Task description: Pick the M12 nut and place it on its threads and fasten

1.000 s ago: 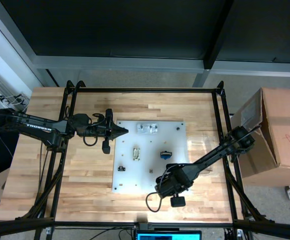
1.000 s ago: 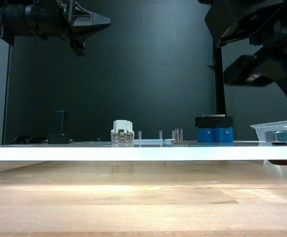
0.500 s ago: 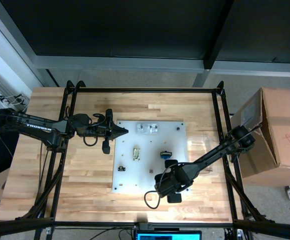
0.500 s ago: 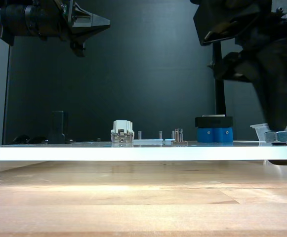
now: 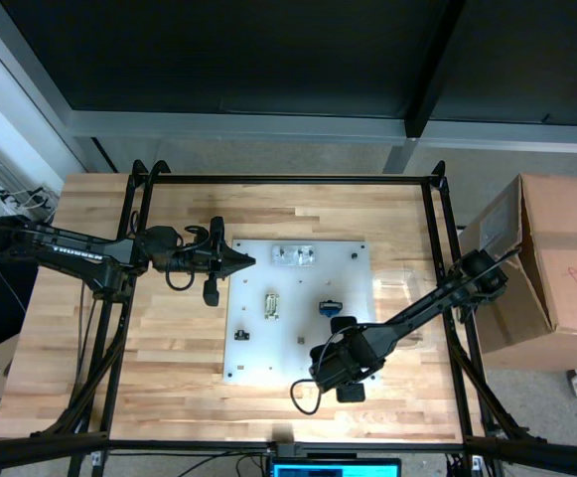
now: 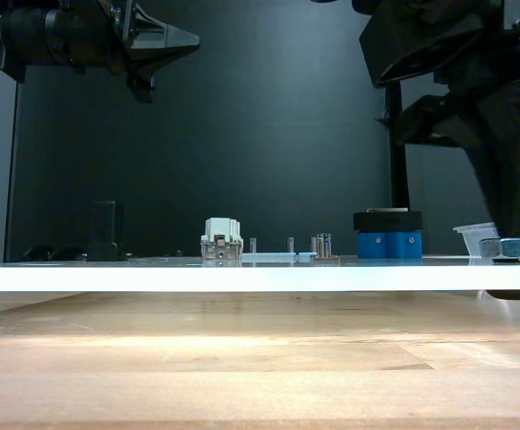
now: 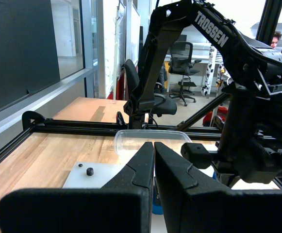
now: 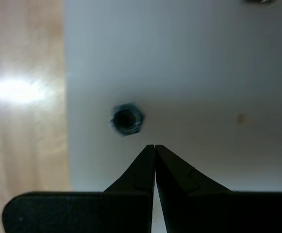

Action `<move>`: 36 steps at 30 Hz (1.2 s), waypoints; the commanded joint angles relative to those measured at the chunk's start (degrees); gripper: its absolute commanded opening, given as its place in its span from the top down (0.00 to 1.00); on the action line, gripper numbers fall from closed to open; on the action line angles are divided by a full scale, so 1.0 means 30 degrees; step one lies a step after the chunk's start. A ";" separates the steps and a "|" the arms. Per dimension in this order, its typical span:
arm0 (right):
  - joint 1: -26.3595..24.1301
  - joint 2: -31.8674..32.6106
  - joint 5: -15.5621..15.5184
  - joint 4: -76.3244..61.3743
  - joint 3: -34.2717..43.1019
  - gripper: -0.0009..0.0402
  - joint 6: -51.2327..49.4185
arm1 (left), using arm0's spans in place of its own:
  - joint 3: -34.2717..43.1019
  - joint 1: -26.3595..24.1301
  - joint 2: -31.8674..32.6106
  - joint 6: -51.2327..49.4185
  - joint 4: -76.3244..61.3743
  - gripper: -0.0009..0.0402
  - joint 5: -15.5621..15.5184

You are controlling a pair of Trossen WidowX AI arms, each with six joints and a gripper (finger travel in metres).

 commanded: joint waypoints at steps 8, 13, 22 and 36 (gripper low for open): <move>-0.0015 0.0044 0.0182 0.1005 -0.0066 0.98 -0.0073 | 0.0000 0.0007 0.0007 0.0007 0.0015 0.98 0.0000; -0.0015 0.0044 -0.1763 0.1727 -0.0583 0.98 -0.0109 | 0.0000 0.0000 0.0007 0.0007 0.0007 0.98 0.0000; 0.0022 -0.0117 -0.4612 0.1093 -0.0590 0.98 -0.0233 | 0.0000 0.0007 0.0007 0.0007 0.0015 0.98 0.0000; 0.0029 -0.0029 0.0554 0.1698 -0.0597 0.98 0.0437 | 0.0000 0.0000 0.0007 0.0007 0.0007 0.98 0.0000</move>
